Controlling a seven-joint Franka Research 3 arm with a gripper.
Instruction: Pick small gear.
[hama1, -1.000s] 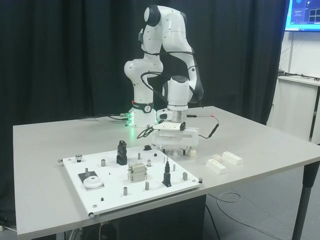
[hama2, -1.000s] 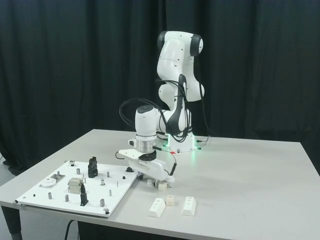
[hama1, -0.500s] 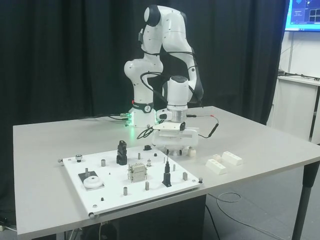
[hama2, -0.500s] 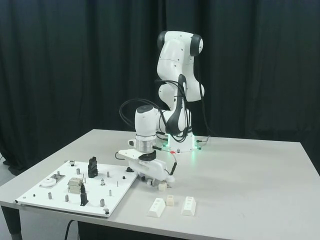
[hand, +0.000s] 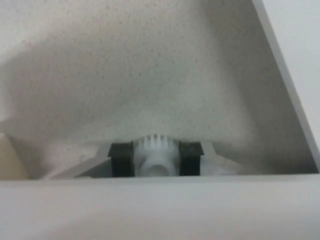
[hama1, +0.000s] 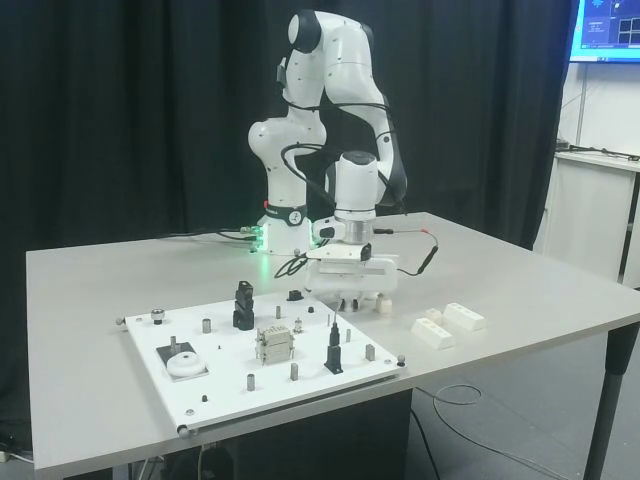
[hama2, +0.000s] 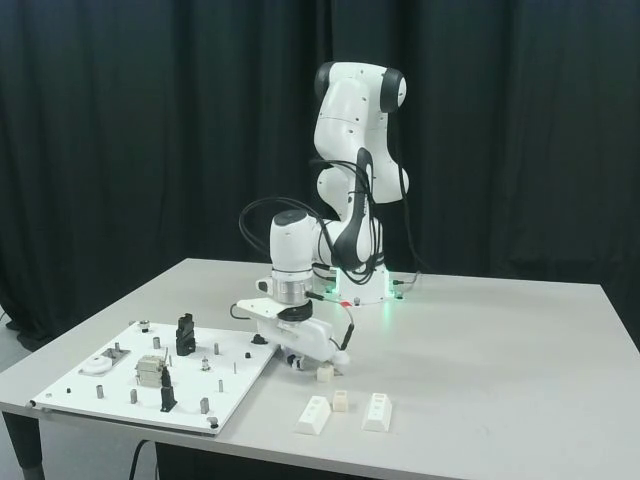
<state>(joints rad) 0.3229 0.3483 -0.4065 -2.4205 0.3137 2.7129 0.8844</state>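
1. My pincer (hand: 156, 159) is pinching the small gear (hand: 157, 150): in the wrist view the two black pads (hand: 121, 159) sit against opposite sides of the white toothed wheel, with the grey table (hand: 150, 65) behind it.
2. In the room views the pincer (hama1: 352, 296) hangs low beside the far corner of the white assembly board (hama1: 150, 370). The gear is too small to make out from there.
3. Handling, as I judge it: a small, light, stiff plastic part. It won't deform, and weight is no issue.
4. The risk is slip or rotation. Teeth give the pads uneven contact, and smooth plastic could pivot if the grip is off-centre.
5. The best hold is across the full diameter with the pads centred on the tooth band and the hub between them. That is roughly how it sits now.
6. Against the frames from a second ago, the hand sits slightly higher above the table in both room views. The arm's pose looks the same, and so do the board and the three white blocks (hama2: 345, 410). I read that as a lift just started, gear in hand.
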